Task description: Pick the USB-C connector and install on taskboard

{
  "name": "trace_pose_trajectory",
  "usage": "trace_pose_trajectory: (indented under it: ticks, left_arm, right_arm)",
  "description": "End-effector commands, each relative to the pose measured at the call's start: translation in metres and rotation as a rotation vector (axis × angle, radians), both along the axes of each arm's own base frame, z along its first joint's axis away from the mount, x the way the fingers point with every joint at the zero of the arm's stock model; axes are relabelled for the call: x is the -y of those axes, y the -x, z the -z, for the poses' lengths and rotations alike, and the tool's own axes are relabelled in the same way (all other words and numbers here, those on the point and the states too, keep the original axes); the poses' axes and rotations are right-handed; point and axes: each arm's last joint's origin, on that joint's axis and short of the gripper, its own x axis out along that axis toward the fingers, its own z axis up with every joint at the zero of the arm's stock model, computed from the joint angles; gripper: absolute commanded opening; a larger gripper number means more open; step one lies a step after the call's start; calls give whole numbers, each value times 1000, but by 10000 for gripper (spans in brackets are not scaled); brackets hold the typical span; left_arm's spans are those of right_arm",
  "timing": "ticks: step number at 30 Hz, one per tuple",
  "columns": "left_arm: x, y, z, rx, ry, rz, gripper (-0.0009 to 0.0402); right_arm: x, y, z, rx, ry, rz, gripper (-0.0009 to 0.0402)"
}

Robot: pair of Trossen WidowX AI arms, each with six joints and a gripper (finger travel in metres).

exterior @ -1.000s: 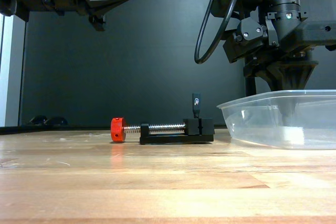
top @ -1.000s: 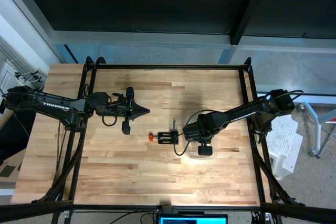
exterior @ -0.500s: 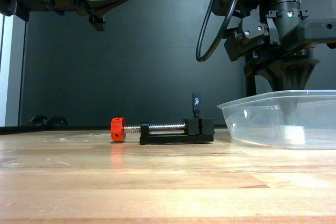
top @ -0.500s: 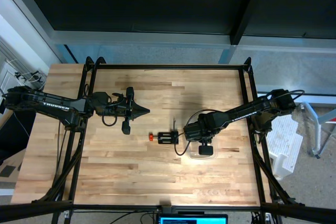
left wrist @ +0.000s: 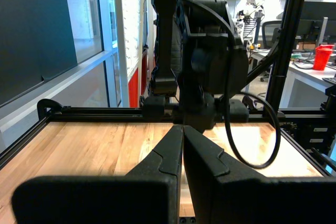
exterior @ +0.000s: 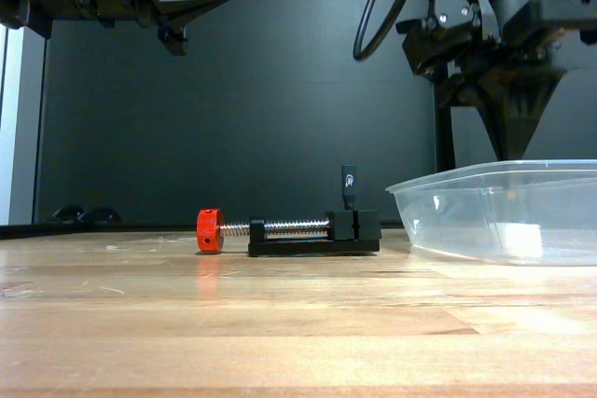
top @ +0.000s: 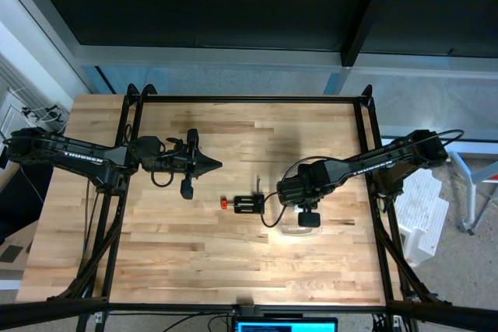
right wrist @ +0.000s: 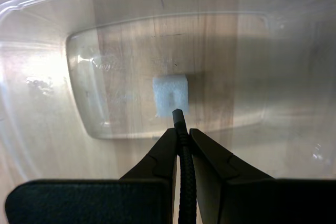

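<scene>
Your right gripper [right wrist: 179, 131] has its jaws pinched narrow on the USB-C connector [right wrist: 178, 115]. The plug's tip pokes just past them, pointing at the white foam square [right wrist: 170, 94] in the clear tray [right wrist: 47, 145]. That hold is slim: the plug could twist or slide in the jaws, or clip the tray wall, and so meet the taskboard [exterior: 312, 235] crooked. The board sits well aside of the jaws, outside the tray. Your left gripper [left wrist: 182, 129] is parked, jaws pressed together on nothing. White lettering on the left arm [top: 78, 159] is probably a brand, but I can't read it.
</scene>
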Motion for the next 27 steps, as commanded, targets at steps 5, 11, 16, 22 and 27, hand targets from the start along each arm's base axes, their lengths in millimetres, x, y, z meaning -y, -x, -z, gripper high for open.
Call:
trace_pose_trajectory:
  ticks: [5, 11, 16, 22, 27]
  left_arm:
    - [0, 0, 0, 0, 0, 1, 0]
    - [0, 0, 0, 0, 0, 0, 0]
    - [0, 0, 0, 0, 0, 0, 0]
    - [0, 0, 0, 0, 0, 0, 0]
    - [0, 0, 0, 0, 0, 0, 0]
  right_arm:
    - [3, 8, -21, 37, -2, 61, 0]
    - [4, 9, -33, 36, 38, 97, 0]
    - [4, 8, -37, 44, 31, 102, 0]
    - [3, 7, -37, 51, 20, 131, 0]
    - [3, 2, -35, 53, -19, 174, 0]
